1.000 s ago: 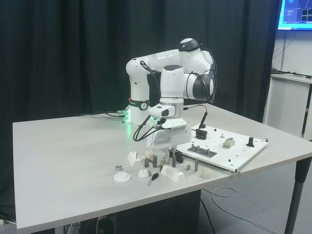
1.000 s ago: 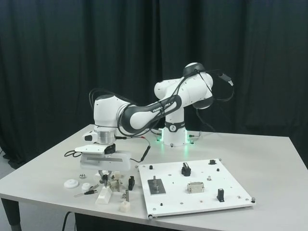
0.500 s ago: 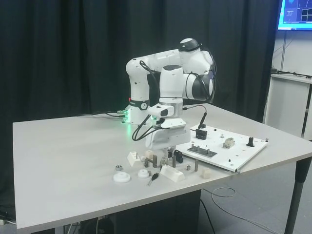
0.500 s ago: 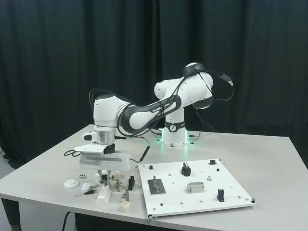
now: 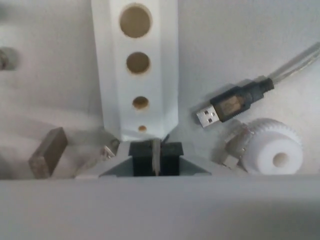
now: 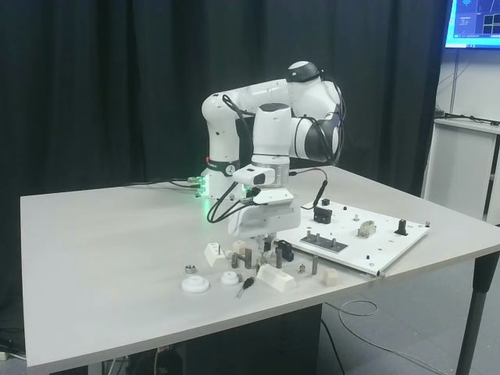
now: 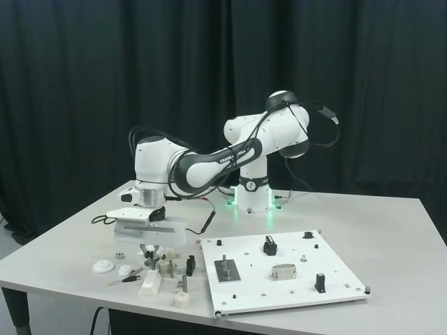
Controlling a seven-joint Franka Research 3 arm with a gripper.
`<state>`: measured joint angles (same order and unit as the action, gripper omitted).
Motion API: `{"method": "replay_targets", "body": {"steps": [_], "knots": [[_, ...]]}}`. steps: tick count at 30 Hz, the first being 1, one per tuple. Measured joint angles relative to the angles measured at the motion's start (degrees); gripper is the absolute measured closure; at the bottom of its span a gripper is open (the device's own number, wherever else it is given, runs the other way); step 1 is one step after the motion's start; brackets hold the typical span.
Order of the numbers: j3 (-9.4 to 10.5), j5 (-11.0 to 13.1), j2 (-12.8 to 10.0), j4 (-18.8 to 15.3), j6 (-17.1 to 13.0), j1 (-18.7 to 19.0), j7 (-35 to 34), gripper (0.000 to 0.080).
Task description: Place round peg 1.
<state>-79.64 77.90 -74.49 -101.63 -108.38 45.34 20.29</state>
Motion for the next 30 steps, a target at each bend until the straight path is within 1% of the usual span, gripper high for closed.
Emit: {"method": "replay_targets", "body": {"steps": [10,11,14,15,21,22,28,29,30], "knots": [[-0.17,-0.27,-0.01,-0.78,0.0,0.14,2.34,0.0773],[-0.17,-0.27,-0.01,-0.84,0.01,0.15,2.35,0.0735],[-0.19,-0.3,-0.01,-1.07,0.01,0.19,2.39,0.0735],[-0.2,-0.32,-0.01,-1.12,0.01,0.2,2.46,0.0459],[-0.35,-0.55,-0.01,-1.33,0.01,0.24,2.87,0.0459],[-0.39,-0.63,-0.01,-1.35,0.03,0.25,2.87,0.0138],[-0.89,-1.03,-0.01,-1.49,0.46,0.45,2.87,0.0138],[-1.02,-1.09,-0.01,-1.52,0.61,0.51,2.87,0.0024],[-1.14,-1.14,-0.01,-1.56,0.74,0.57,2.87,0.0024]]}}
